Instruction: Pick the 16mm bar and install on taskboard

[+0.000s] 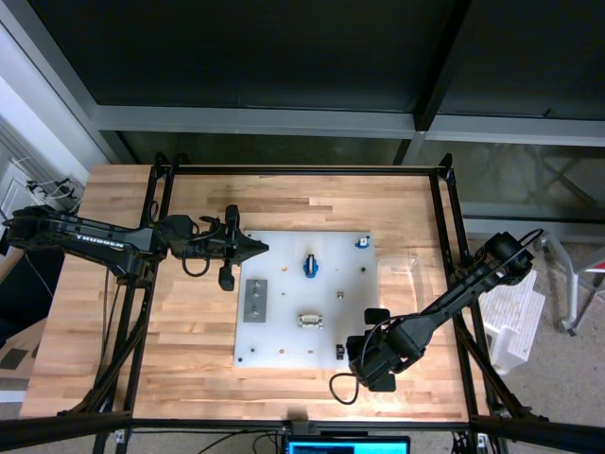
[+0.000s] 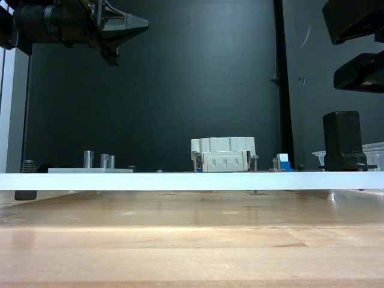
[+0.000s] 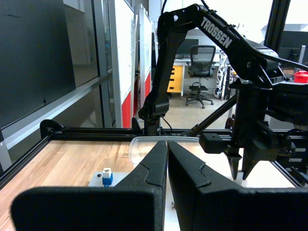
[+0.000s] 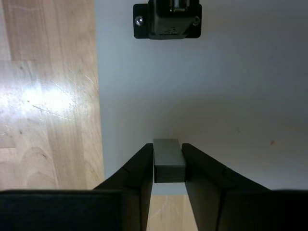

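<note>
While the tabletop [image 1: 113, 322] carries the white taskboard [image 1: 284, 284], the right arm [image 3: 226, 31] reads TROSSEN. Left tool [image 1: 257, 248] hovers above the board's far left edge, fingers together. Right tool [image 4: 167, 150], over the near right corner, is clamped on the 16mm bar [image 4: 169, 168], whose long axis runs along the fingers, pointing outward between the tips

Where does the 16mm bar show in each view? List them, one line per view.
High: hidden under the right tool at the taskboard's near right corner.
Low: not visible.
Left wrist: not discernible; left tool shut, raised over the taskboard's far left corner.
Right wrist: 16mm bar clamped in the right tool.
Shared landmark: the white taskboard.
</note>
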